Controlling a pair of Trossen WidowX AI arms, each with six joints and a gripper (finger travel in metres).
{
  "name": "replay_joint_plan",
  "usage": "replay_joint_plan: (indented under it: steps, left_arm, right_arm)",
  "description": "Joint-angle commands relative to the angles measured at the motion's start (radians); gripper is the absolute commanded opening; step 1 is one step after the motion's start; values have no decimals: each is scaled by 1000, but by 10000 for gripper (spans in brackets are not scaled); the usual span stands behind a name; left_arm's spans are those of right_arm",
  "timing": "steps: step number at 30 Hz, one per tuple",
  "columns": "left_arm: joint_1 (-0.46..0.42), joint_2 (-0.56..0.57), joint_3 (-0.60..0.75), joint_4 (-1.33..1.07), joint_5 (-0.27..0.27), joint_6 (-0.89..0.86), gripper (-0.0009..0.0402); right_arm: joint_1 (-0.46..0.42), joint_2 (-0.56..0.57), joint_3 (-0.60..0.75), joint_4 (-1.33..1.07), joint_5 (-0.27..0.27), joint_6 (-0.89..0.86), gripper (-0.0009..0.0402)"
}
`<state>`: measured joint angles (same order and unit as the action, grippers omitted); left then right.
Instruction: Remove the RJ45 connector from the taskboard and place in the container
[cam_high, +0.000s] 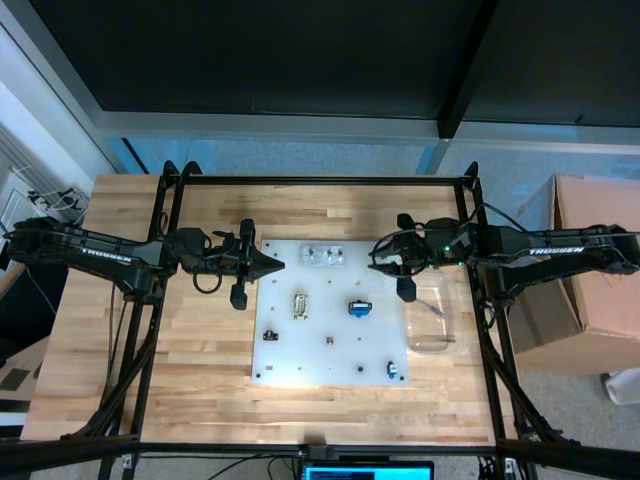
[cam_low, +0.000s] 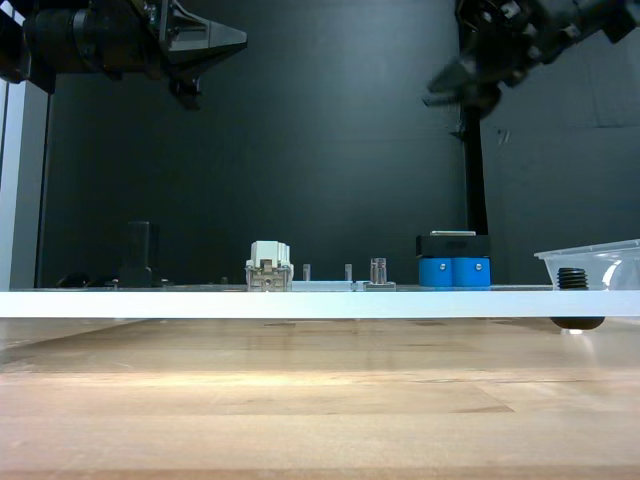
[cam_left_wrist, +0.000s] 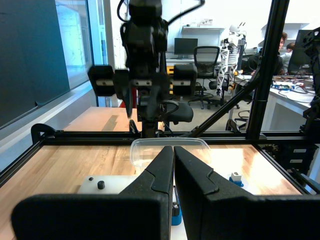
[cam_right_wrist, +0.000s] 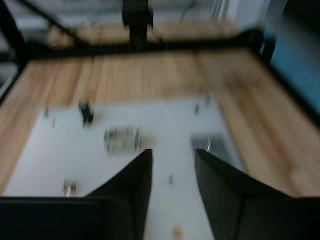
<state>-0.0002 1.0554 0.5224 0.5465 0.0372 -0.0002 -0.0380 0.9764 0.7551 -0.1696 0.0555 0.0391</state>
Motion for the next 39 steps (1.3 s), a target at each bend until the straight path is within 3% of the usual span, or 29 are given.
replay_joint_plan:
  steps: [1,4,6,15,39]
  left_arm:
    - [0,0,0,0,0,0,0]
    - [0,0,0,0,0,0,0]
    - [0,0,0,0,0,0,0]
    - [0,0,0,0,0,0,0]
    - [0,0,0,0,0,0,0]
  right_arm:
    - [-16,0,-35,149,-24,-3,56]
    - [-22,0,-82,296,-88,-3,20]
    - [-23,0,-116,386,-92,-3,-2]
    - [-48,2,-251,663,-109,-2,1]
    - [-50,1,-276,680,-109,5,0]
